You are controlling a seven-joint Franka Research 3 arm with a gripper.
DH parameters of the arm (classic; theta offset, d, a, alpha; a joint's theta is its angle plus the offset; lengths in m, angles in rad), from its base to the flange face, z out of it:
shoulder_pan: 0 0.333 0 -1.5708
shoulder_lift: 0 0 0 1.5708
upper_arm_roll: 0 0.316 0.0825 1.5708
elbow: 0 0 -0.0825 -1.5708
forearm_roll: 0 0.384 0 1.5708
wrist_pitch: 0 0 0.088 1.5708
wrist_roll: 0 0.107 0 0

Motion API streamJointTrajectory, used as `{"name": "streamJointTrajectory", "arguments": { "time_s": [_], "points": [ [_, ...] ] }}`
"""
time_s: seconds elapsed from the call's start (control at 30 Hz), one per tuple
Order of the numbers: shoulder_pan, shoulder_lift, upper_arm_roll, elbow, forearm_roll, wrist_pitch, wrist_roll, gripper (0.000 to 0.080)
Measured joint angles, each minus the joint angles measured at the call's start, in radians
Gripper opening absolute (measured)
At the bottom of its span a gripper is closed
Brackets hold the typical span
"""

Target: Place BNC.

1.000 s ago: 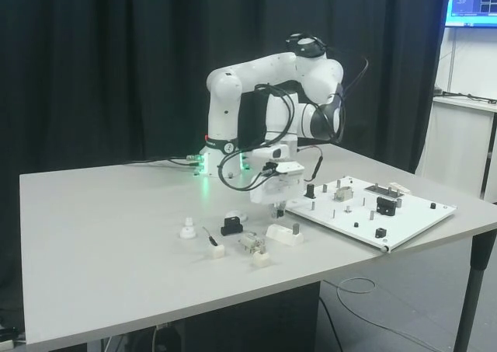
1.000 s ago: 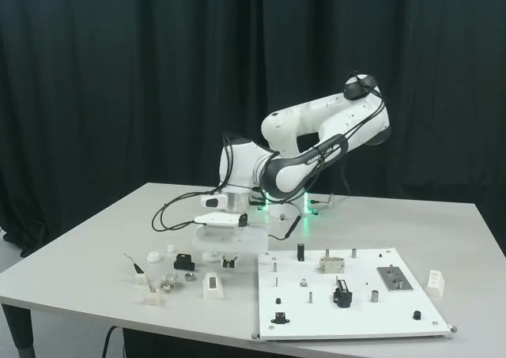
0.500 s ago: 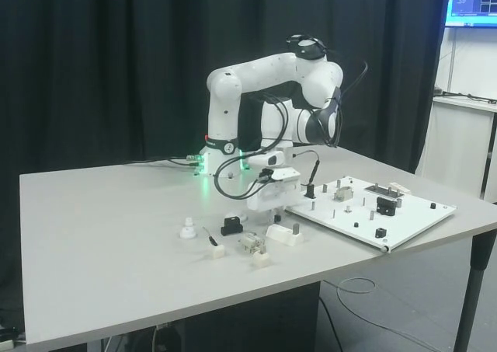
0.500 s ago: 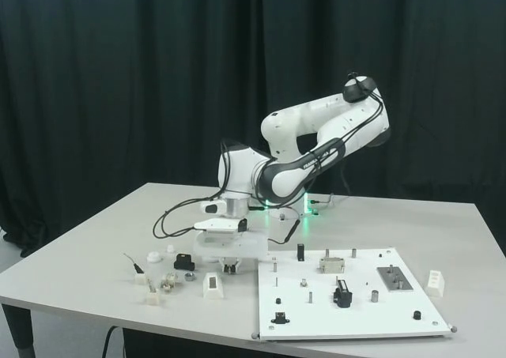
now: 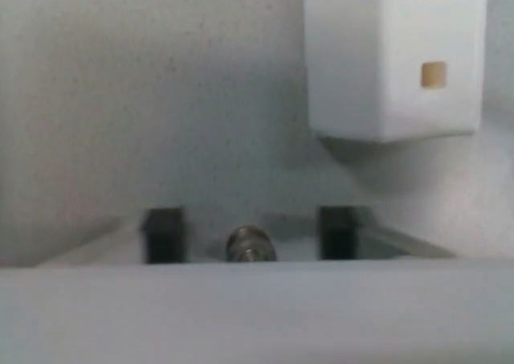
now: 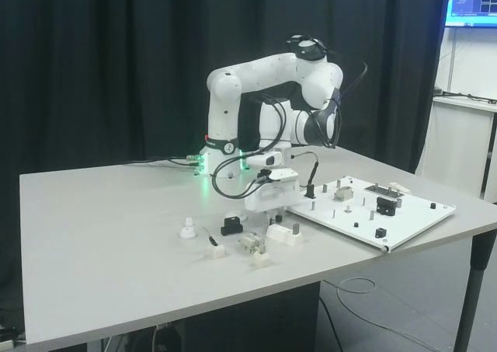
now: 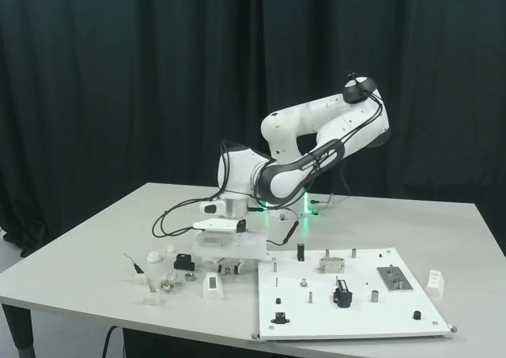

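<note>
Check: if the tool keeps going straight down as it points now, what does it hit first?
Most likely the small metal connector lying on the grey table, centred between the tool fingertips; depth is unclear.

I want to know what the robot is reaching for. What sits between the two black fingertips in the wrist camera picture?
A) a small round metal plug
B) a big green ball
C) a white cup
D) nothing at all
A: the wrist view shows a small round metal plug on the grey table, between the tool's two black fingertips, with gaps on both sides.
</note>
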Motion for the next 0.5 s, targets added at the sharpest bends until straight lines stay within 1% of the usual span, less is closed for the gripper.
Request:
{"name": "streamJointTrajectory", "arguments": {
  "time_s": [0.17,0.2,0.43,0.47,0.5],
  "points": [
    [0.003,0.000,-0.008,0.001,0.001,0.004,0.000,0.0309],
    [0.004,0.000,-0.011,0.001,0.001,0.004,0.000,0.0643],
    [0.015,-0.001,-0.040,0.002,0.000,0.003,0.000,0.0643],
    [0.018,-0.002,-0.045,0.002,0.000,0.002,0.000,0.0762],
    [0.020,-0.002,-0.050,0.002,-0.001,0.001,0.000,0.0791]
  ]
}}
